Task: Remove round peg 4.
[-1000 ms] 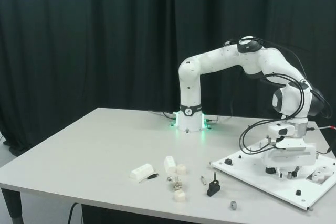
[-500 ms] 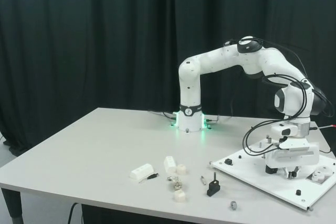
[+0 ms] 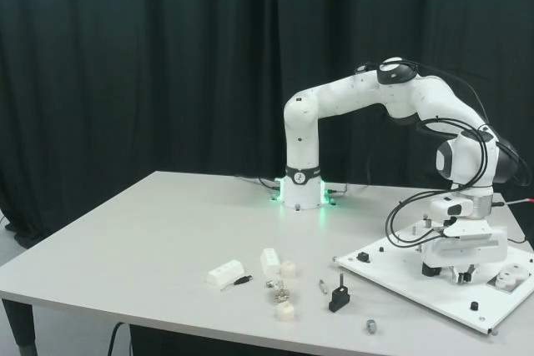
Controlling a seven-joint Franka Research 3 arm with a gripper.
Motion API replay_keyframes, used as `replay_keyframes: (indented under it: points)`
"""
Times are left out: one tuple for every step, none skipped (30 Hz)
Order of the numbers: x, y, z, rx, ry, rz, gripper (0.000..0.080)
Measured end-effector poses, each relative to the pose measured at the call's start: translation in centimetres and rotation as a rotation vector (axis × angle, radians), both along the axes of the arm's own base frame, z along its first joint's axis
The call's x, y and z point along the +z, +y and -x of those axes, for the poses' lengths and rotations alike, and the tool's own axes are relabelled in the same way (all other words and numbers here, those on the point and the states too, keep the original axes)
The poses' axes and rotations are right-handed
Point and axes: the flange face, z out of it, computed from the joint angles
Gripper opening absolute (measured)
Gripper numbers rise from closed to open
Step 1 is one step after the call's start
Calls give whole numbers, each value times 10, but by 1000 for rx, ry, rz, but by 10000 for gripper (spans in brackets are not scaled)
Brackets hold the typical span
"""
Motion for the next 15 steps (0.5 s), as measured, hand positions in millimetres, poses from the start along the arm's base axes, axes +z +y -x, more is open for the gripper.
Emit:
replay_keyframes:
  points:
    - [0,0,0,0,0,0,152]
    - [0,0,0,0,0,0,152]
    - [0,0,0,0,1,0,152]
    - [0,0,0,0,1,0,152]
    - [0,0,0,0,1,0,152]
    - [0,0,0,0,1,0,152]
    - [0,0,0,0,2,0,150]
    - [1,0,0,0,2,0,150]
    - [1,0,0,1,2,1,150]
    - [1,0,0,1,2,1,150]
    - [1,0,0,1,2,1,150]
    - [1,0,0,2,3,2,150]
    - [1,0,0,2,3,3,150]
    - [1,0,0,2,3,3,150]
    - [1,1,0,0,4,4,150]
